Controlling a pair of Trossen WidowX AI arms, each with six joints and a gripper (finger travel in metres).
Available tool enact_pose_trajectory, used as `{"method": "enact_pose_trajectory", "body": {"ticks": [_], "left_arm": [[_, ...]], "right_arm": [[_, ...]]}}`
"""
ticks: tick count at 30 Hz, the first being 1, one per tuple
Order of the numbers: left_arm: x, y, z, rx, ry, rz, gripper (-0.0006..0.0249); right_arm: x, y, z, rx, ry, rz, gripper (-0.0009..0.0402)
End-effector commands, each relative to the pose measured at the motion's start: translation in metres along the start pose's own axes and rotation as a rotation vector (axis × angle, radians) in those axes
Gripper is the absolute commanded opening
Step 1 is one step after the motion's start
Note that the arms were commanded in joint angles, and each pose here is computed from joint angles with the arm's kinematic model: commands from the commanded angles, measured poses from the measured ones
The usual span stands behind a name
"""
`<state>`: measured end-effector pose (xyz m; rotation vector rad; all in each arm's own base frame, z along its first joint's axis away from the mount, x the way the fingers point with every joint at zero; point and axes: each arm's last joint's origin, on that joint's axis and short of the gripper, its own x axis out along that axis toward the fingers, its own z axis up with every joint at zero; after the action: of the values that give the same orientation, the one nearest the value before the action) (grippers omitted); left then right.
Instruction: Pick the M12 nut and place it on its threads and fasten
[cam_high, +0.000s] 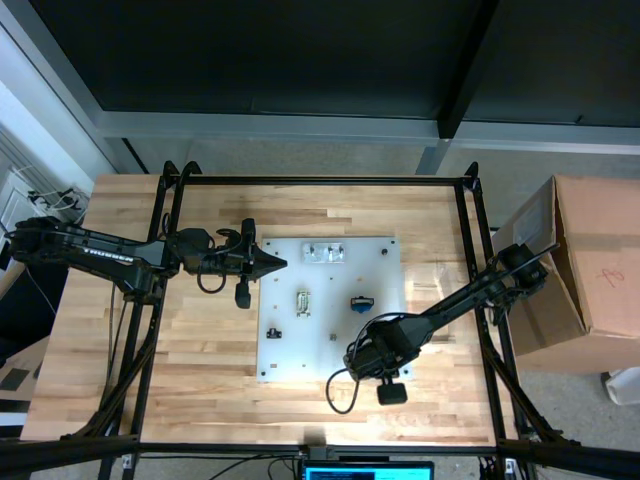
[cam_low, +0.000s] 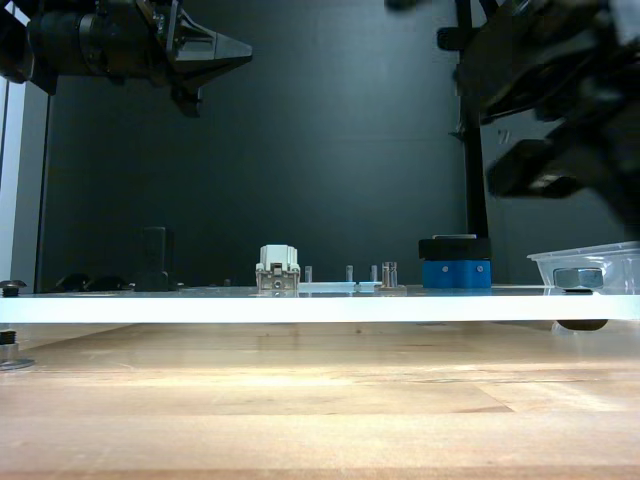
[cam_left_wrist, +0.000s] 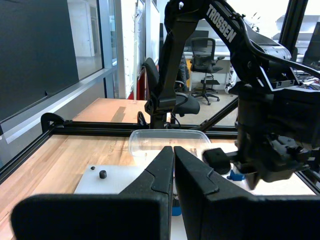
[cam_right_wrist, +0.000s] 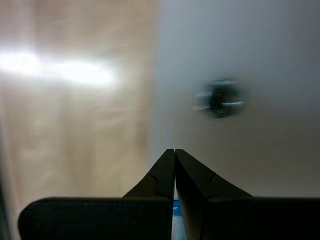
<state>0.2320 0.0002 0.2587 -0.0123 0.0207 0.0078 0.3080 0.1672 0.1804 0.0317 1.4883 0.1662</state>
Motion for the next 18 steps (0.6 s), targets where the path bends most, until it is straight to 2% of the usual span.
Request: {"method": "enact_pose_trajectory", "body": {"ticks": [1, 2, 4, 18], "left_arm": [[0.0000, 0.0000, 0.0001, 0.000, 0.000, 0.000, 0.0000], [0.0000, 0.0000, 0.0001, 0.000, 0.000, 0.000, 0.0000], [0.0000, 0.0001, 0.0001, 0.000, 0.000, 0.000, 0.0000], [0.0000, 0.0001, 0.0001, 0.000, 0.000, 0.000, 0.0000]], "right_arm": [[-0.0093, -0.0025, 0.0006, 0.007, -0.031, -0.144, 0.0000], [-0.0109, -0.0030, 0.0009, 0.006, -0.036, -0.169, 0.0000], [-0.0123, -0.0032, 0.0010, 0.005, -0.040, -0.181, 0.0000], [-0.0114, -0.0035, 0.0009, -0.001, -0.042, -0.183, 0.0000]]}}
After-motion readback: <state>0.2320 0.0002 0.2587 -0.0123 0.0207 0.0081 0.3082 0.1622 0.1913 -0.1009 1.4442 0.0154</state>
